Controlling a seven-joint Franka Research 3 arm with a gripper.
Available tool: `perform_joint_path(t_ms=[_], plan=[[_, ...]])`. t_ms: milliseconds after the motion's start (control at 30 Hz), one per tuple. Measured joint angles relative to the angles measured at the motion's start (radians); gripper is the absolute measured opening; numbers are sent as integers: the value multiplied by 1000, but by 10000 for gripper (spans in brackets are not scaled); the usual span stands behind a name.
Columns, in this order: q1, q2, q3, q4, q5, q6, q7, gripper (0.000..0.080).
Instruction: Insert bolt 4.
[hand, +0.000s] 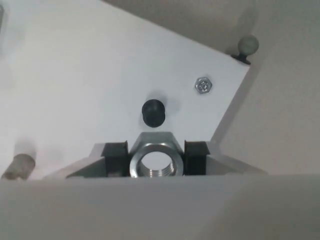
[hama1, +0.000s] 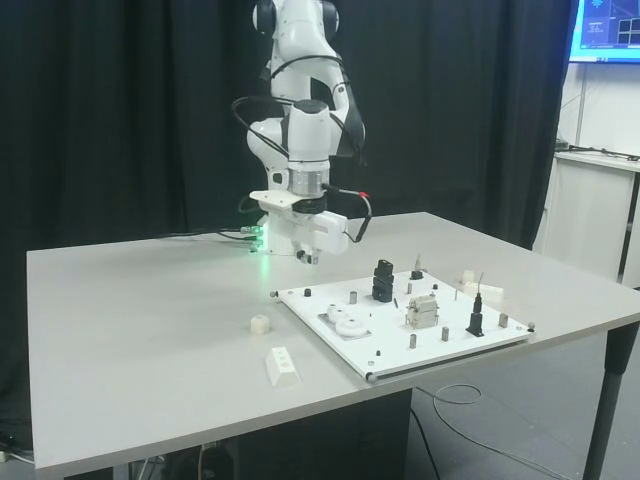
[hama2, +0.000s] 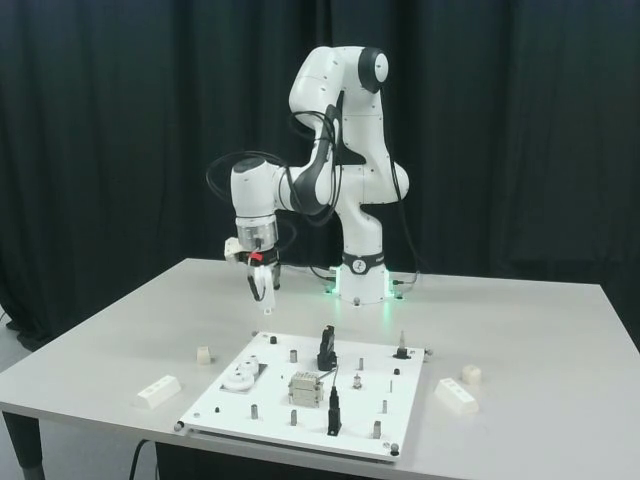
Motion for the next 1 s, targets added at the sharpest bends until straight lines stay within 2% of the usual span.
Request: perform_joint_path(t_ms=[167,300,1000], plan=[[0,-7,0,0,-9,-8,-5,237],[1,-12,1,0,-26,-12,-57,237],[3,-40,8,-5,-58,-26,-538,237]])
